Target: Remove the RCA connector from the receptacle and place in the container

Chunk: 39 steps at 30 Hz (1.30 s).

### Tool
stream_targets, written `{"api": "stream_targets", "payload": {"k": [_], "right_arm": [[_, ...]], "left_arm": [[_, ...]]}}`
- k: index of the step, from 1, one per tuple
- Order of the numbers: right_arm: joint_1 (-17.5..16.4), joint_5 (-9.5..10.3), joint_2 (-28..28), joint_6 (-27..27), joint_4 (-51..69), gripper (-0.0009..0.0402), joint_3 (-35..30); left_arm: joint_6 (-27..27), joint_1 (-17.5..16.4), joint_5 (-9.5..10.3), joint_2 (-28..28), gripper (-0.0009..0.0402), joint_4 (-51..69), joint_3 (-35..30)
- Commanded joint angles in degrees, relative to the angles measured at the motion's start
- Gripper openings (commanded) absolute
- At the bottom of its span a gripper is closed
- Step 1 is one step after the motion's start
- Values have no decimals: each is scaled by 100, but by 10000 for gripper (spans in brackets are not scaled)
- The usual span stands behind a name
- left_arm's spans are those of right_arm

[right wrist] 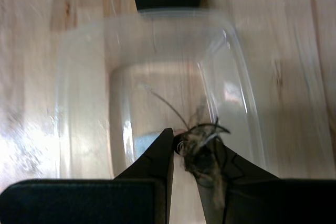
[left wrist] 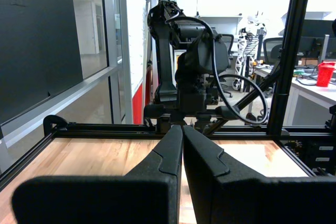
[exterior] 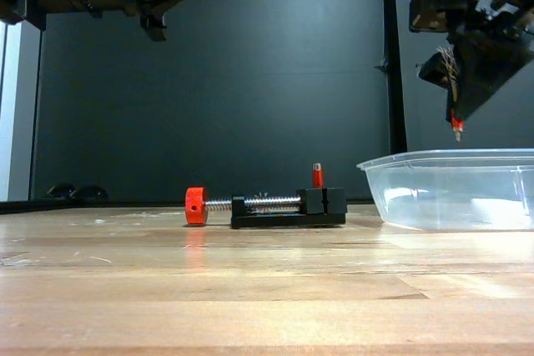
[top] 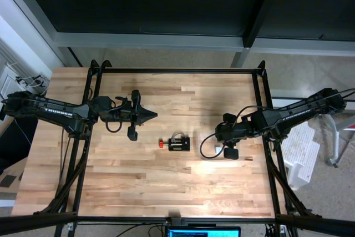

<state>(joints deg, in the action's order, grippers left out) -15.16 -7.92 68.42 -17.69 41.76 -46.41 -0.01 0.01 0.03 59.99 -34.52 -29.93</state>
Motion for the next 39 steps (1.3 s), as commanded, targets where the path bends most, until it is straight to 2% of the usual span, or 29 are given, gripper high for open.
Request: {"api": "stream_targets", "payload": {"k": [1,14,21,30,34,39], "right_arm": [[-7,-4,2,-15,39,37,98],[-17,-7,4,-160,37,93,205],[-24,-7,4,-157,37,108,205],[-26,55,2,-122,33,99,138],[46,42,2,262,9,80,-188],[382,44,2,743,-177,37,-678]], "left_arm": [[0,0,0,2,0,-2,-2],[0,0,0,2,0,-2,-2],[0,0,0,2,0,-2,-2],[0,0,0,2,0,-2,-2],[0,0,0,2,0,-2,-2],[0,0,0,2,0,0,-2]]}}
